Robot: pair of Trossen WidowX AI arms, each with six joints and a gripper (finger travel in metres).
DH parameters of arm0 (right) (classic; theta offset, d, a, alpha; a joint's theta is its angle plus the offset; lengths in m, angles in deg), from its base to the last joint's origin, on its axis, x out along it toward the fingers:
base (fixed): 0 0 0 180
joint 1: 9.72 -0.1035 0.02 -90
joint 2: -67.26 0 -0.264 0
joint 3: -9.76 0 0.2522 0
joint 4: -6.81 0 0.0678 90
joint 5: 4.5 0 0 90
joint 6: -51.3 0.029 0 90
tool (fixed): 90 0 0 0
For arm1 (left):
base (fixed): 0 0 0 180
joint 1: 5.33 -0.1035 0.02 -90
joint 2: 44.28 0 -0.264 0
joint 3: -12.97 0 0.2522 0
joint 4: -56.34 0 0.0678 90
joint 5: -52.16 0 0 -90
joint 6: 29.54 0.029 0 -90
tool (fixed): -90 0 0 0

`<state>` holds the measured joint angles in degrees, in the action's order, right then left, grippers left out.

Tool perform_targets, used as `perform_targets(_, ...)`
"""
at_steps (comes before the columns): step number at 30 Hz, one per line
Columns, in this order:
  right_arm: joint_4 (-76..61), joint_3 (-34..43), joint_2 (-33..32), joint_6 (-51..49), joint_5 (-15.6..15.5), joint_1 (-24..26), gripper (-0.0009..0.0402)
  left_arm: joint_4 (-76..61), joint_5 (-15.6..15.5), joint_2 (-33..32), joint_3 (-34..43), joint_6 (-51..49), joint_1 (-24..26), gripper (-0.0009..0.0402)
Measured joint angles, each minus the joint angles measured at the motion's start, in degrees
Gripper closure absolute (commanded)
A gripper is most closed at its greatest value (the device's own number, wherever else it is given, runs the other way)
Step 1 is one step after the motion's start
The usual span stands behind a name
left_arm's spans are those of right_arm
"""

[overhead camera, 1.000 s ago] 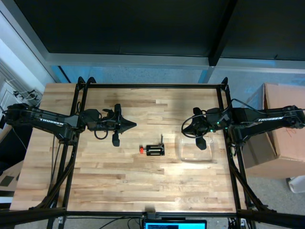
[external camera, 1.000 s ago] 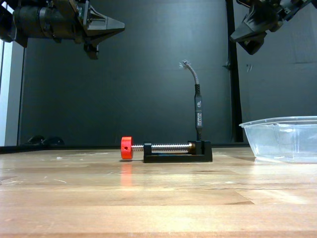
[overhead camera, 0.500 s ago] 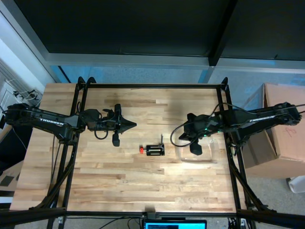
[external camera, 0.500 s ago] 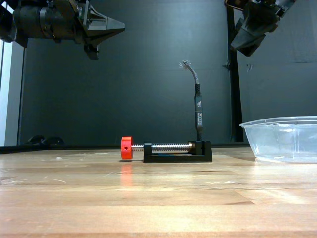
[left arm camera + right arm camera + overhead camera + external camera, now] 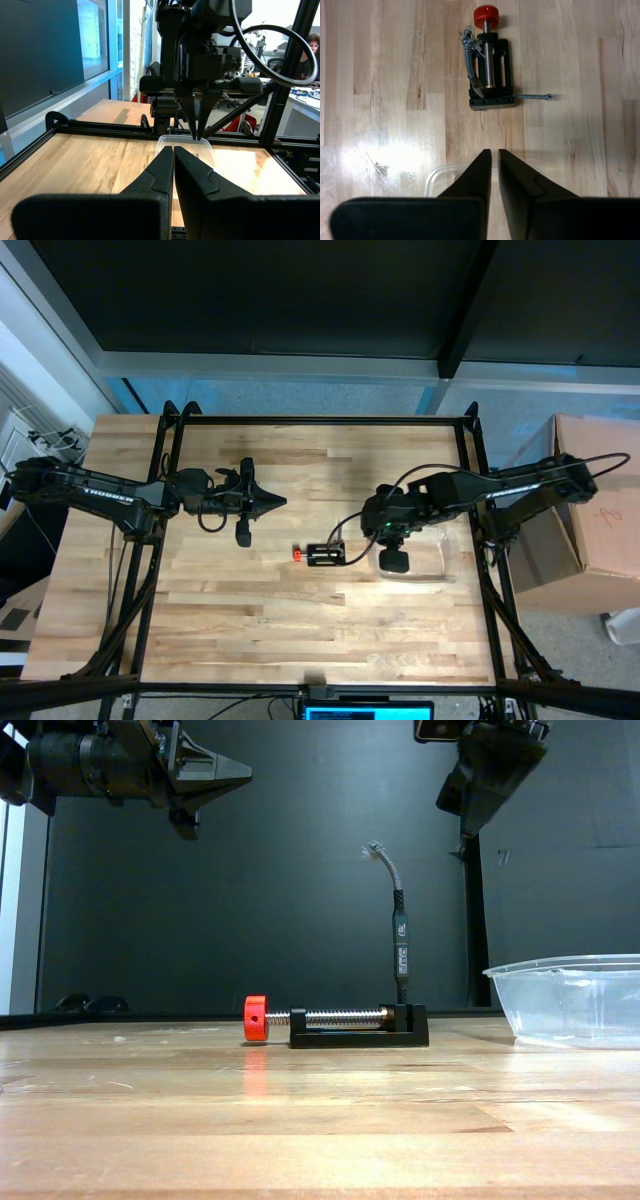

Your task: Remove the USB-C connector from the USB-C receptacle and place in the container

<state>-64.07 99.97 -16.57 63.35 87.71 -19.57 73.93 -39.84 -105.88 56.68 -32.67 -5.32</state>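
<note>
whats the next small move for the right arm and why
Probably shift the right pincer left and down toward the connector. The connector stands upright, seated in its receptacle, untouched. The right pincer hangs high, above and to the right of it, over the container's rim. The left pincer hangs high over the table's left side, shut.

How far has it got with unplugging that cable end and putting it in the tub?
Nothing looks done yet: the USB-C connector stands upright, seated in the USB-C receptacle, not in the container. In hand: the right tool hovers empty high between receptacle and container; the left tool hangs high on the left. Left: grasping, pulling out, dropping in.
</note>
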Motion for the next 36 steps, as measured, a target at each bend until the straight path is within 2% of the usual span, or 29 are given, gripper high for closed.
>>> perform_targets(8, -3.56, 8.07, -6.54, 1.14, 0.24, -0.44, 0.0243, 0.0, 0.0, 0.0, 0.0, 0.02, 0.0, 0.0393)
perform_targets(14, -3.8, 10.25, -9.42, 1.07, 0.33, -0.66, 0.0196, 0.0, 0.0, 0.0, 0.0, 0.0, 0.0, 0.0393)
perform_targets(19, -3.93, 10.23, -10.43, 1.03, 0.35, -0.7, 0.0187, 0.0, 0.0, 0.0, -0.02, 0.0, 0.0, 0.0393)
perform_targets(36, -2.4, 9.99, -10.49, 0.94, 1.27, -0.83, 0.0199, 0.0, 0.0, 0.0, -0.02, 0.0, 0.0, 0.0393)
